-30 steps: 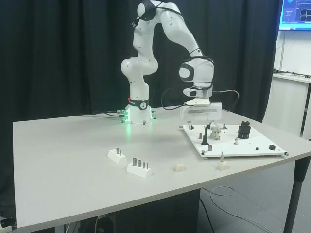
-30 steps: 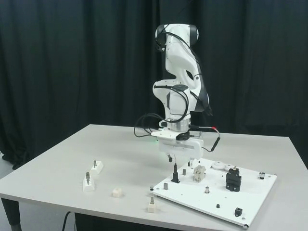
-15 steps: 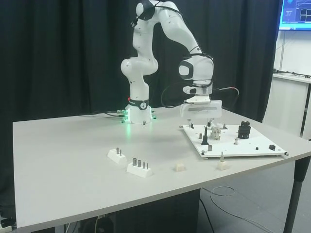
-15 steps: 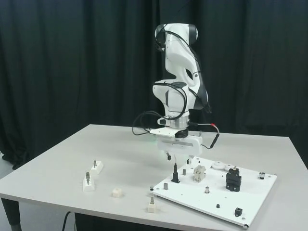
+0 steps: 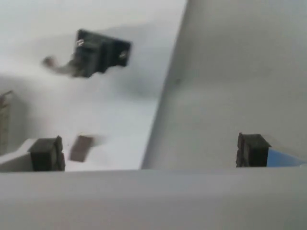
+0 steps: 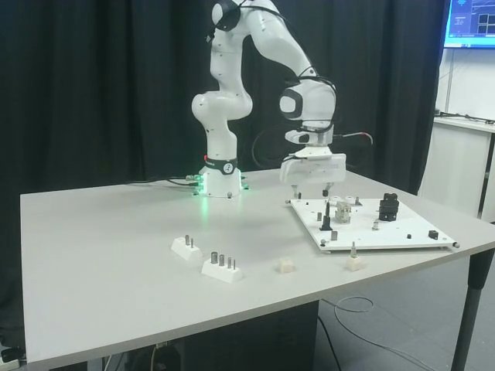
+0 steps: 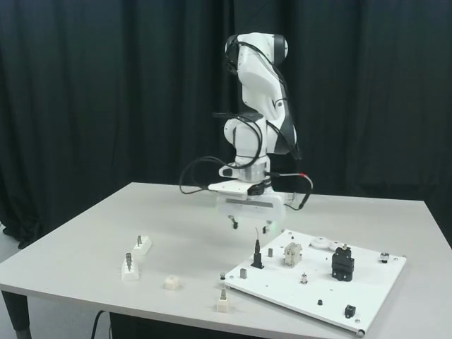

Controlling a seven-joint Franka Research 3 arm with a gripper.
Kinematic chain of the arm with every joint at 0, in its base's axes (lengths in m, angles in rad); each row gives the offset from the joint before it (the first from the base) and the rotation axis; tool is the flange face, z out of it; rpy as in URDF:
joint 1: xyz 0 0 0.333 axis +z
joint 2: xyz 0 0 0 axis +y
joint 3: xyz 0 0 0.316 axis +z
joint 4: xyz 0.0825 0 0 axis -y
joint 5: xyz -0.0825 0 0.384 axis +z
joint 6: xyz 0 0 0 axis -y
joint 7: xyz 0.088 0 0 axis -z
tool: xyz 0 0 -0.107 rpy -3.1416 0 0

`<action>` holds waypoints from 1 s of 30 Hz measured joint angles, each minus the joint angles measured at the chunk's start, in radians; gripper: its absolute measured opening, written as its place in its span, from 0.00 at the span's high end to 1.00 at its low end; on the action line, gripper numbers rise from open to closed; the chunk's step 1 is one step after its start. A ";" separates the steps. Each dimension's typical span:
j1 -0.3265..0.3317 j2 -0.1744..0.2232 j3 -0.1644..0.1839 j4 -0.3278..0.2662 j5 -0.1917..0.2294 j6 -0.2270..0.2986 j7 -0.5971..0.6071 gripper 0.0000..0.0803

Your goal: Pick square peg 2.

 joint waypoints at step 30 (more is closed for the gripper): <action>-0.213 0.005 -0.139 0.133 -0.090 -0.070 -0.481 0.00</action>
